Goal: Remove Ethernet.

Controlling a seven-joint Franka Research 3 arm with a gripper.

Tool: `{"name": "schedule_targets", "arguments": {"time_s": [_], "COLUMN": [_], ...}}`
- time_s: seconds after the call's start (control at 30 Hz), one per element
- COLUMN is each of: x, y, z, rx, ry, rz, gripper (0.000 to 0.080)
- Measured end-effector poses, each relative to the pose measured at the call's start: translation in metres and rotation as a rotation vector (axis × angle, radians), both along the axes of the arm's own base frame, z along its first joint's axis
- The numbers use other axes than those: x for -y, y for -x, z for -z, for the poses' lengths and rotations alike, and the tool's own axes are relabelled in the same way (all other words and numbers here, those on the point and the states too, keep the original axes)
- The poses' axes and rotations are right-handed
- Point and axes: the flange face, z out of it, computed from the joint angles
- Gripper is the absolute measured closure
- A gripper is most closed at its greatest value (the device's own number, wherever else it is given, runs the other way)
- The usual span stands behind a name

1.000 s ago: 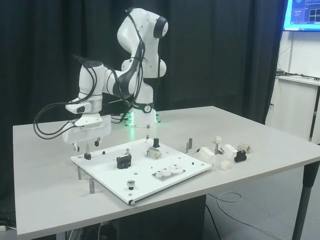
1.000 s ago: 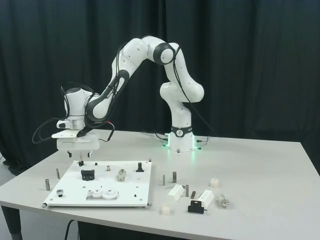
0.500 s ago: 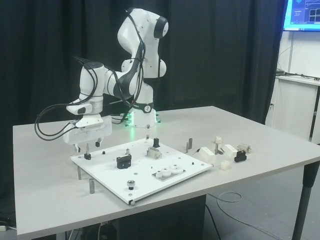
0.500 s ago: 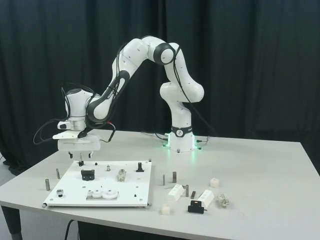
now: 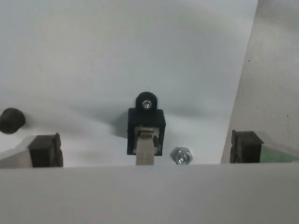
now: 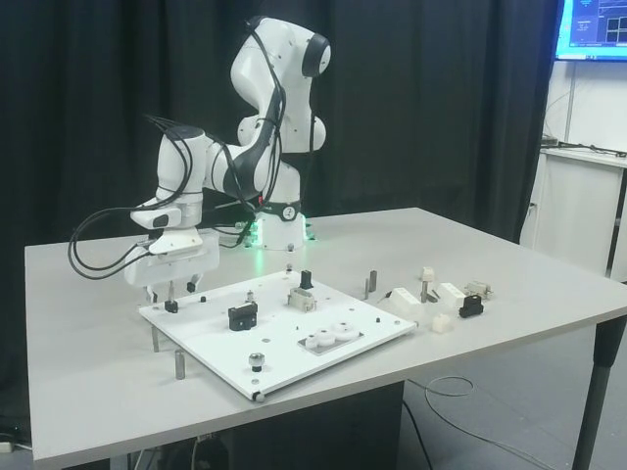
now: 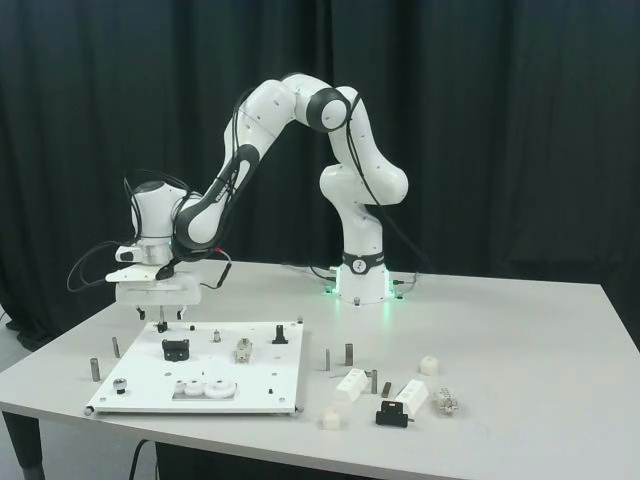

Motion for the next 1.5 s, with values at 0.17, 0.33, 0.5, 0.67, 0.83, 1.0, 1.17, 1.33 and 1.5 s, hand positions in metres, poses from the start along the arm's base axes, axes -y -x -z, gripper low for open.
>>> {"name": "schedule_targets", "arguments": {"time_s": [0.17,0.33,0.5,0.67,0.83,1.0,1.17,1.33,1.5], "x": [0.000,0.000,0.000,0.000,0.000,0.000,-0.001,0.000,0.002], "y": [0.000,0.000,0.000,0.000,0.000,0.000,0.001,0.002,0.004], "z": [0.004,0.008,0.010,0.011,0.013,0.012,0.011,0.005,-0.004], "rx": [0.000,0.000,0.000,-0.002,-0.004,-0.005,-0.005,-0.003,-0.003], "ry": [0.003,0.006,0.009,0.009,0.010,0.008,0.004,-0.002,-0.014], "rz": [0.002,0.004,0.005,0.005,0.004,0.004,0.005,0.011,0.018], "gripper": [0.0003,0.0003,0.0094,0.0256,0.0457,0.0457,0.0720,0.0720,0.0720]}}
